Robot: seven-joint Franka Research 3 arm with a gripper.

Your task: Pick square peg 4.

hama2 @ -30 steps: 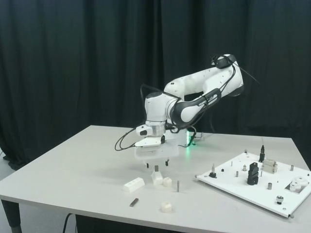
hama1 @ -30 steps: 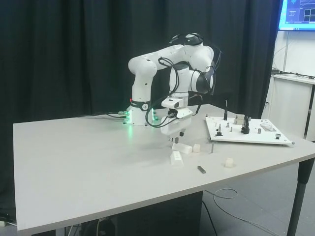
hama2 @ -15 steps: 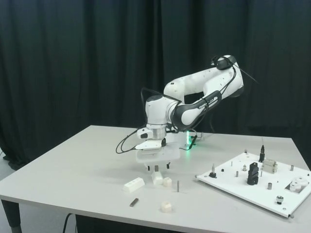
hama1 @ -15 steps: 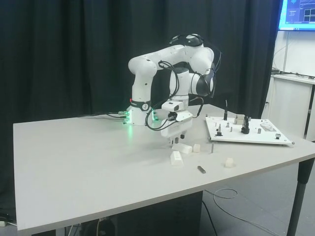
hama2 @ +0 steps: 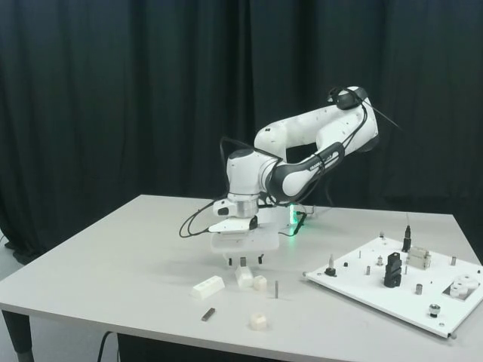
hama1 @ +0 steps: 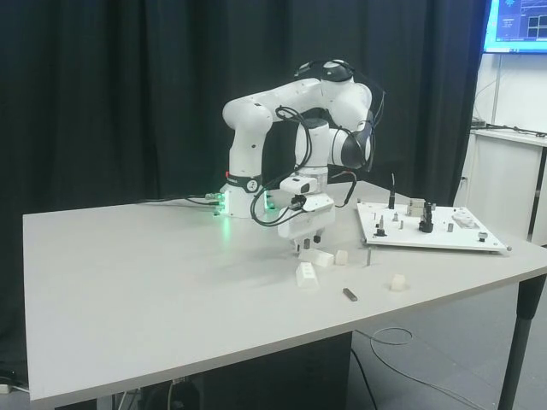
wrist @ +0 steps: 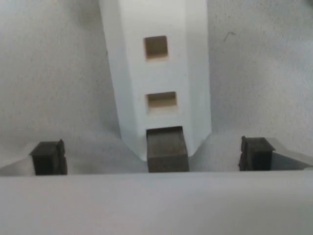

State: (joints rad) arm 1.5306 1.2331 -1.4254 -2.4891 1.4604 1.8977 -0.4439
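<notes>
gripper (wrist: 151,157) released, black fingers (wrist: 48,157) spread either side of dark square peg (wrist: 167,149), which stands in end slot of white holder block (wrist: 156,73) near tabletop's (hama1: 128,273) front right. judgement: descend straight, keep peg centred, close only once pads flank its sides.

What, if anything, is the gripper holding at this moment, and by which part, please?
Nothing is held. The gripper is open, its two fingers standing apart on either side of the dark square peg, which sits upright in the end of the white block.
</notes>
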